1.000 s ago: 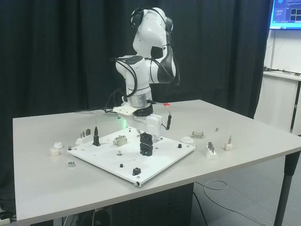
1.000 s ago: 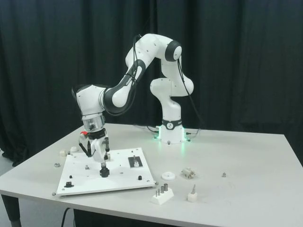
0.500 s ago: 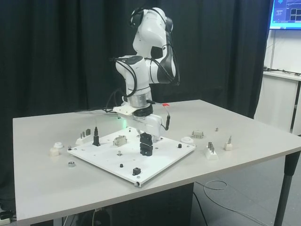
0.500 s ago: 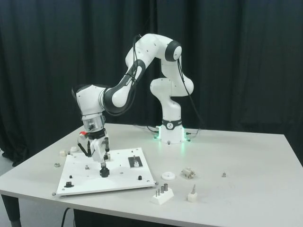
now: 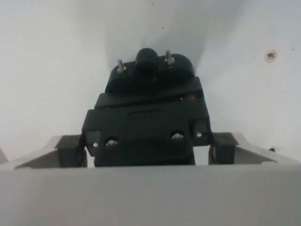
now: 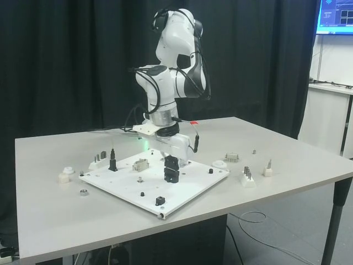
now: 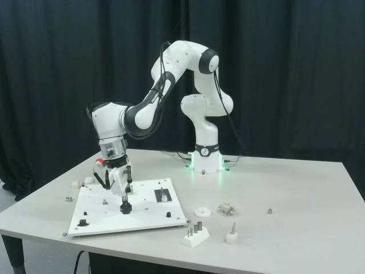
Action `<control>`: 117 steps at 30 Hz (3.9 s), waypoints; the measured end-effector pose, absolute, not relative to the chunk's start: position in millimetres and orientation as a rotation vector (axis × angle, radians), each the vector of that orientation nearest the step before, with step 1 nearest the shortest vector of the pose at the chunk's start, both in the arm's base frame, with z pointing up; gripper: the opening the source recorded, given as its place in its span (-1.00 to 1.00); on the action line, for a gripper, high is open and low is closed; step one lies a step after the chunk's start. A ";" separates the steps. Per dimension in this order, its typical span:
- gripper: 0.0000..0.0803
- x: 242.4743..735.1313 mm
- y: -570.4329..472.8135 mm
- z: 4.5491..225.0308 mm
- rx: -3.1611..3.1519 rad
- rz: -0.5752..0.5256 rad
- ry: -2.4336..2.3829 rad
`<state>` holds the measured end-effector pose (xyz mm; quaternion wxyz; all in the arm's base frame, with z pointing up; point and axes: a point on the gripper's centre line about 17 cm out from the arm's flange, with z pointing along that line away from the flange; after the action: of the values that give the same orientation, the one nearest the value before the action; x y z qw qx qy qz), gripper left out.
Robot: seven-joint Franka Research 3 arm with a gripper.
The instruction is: Insert D-SUB.
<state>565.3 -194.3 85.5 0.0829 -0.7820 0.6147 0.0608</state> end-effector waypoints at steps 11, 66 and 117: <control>0.42 564.0 -192.0 84.9 -2.334 0.186 1.834; 0.42 565.2 -194.4 85.0 -2.284 0.159 1.849; 0.42 564.4 -193.6 85.0 -2.301 0.149 1.827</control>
<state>564.4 -193.6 85.0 0.0996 -0.7782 0.6180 0.0502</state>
